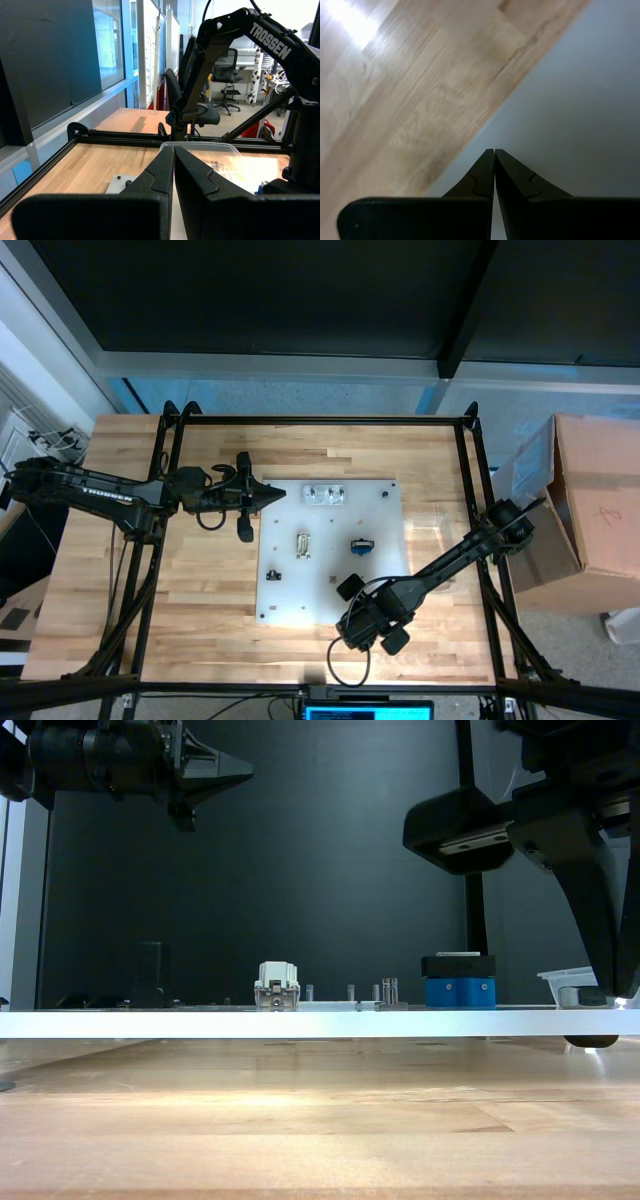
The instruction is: Unfasten the M12 nut and place it in the container
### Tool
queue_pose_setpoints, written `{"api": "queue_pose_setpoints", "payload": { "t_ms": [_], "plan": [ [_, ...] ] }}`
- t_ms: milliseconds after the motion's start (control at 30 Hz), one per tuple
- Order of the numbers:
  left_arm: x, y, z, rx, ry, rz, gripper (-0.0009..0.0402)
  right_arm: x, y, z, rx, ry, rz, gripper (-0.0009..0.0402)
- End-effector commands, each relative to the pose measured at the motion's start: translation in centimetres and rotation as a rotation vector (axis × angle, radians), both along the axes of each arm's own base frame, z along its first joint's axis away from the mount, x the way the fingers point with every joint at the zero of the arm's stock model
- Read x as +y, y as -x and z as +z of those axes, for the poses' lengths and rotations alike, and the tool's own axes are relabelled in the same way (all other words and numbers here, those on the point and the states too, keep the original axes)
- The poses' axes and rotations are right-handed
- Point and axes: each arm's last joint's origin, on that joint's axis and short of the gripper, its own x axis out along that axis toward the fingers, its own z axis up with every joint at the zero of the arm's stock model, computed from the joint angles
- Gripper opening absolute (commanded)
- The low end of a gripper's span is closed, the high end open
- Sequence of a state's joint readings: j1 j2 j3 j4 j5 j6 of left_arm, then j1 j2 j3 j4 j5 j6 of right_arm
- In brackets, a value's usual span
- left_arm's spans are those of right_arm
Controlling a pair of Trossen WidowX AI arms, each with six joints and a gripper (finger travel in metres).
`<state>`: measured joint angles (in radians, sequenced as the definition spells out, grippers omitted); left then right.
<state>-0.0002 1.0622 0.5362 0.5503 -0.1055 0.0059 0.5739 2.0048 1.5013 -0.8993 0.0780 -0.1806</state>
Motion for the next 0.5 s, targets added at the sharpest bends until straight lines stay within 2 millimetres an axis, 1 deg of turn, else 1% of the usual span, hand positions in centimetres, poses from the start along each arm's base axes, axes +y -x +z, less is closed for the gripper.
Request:
{"api": "queue_pose_setpoints", "payload": {
  "t_ms": [33,167,233,367,500],
  "plan": [
    [0.0,0.0,0.0,0.0,0.0,0.0,0.0,0.02,0.01,0.01,-0.003,0.023,0.128,0.0],
    [0.0,0.0,0.0,0.0,0.0,0.0,0.0,0.0,0.04,0.0,-0.004,0.059,0.316,0.0],
    [0.0,0.0,0.0,0.0,0.0,0.0,0.0,-0.02,0.03,0.0,-0.006,0.071,0.378,0.0],
    [0.0,0.0,0.0,0.0,0.0,0.0,0.0,-0.03,0.02,0.0,-0.007,0.074,0.396,0.0],
    [0.0,0.0,0.0,0.0,0.0,0.0,0.0,-0.03,0.03,-0.01,-0.004,0.066,0.356,0.0]
  ]
}}
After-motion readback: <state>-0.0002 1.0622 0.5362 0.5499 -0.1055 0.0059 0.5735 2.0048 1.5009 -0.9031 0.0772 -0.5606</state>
